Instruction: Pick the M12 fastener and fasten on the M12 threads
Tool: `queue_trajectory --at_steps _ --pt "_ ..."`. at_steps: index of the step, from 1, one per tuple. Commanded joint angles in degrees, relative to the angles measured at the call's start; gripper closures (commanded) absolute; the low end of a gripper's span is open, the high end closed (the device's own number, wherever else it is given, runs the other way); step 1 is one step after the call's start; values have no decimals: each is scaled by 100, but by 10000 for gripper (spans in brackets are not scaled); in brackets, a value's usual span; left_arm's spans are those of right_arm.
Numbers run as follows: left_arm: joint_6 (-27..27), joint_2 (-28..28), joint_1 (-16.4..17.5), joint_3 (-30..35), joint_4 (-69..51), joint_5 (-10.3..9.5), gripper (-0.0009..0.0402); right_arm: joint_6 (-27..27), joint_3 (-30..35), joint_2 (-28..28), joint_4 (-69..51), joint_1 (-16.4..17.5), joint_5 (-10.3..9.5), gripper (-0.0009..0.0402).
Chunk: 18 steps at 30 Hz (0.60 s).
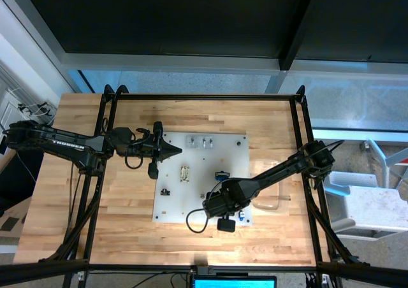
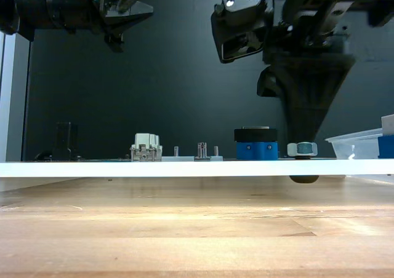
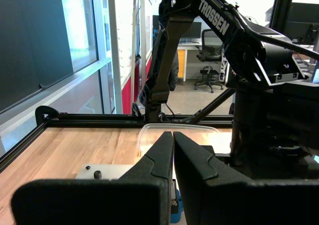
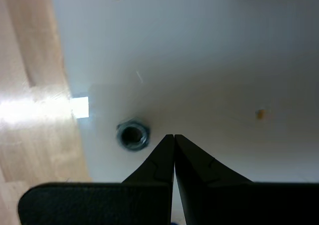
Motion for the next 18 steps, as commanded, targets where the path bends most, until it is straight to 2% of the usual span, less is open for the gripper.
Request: queue_trajectory --at_steps 1,3,5,6,9,10,11,15,18 --pt "2 2 0 2 2 2 393 -4 -31 4 46 9 -15 393" --pt "2 2 2 2 4 2 393 -7 -35 4 48 9 -46 393" --pt "2 2 0 2 4 2 393 -26 -35 4 50 13 -282 393" --pt "2 2 0 2 2 2 393 -57 -33 2 50 13 -525 393" --pt "2 2 0 2 4 2 393 -299 -9 -11 33 15 -1436 393" --pt "2 2 2 2 4 2 393 -358 0 -13 20 17 -1598 393" --pt "2 2 0 2 4 2 393 -376 9 -17 -7 22 -1635 393" --pt "2 2 0 2 4 2 393 -374 11 -39 -22 24 -1484 393" --pt "2 2 2 2 2 2 393 -304 11 -79 -24 24 -1043 393"
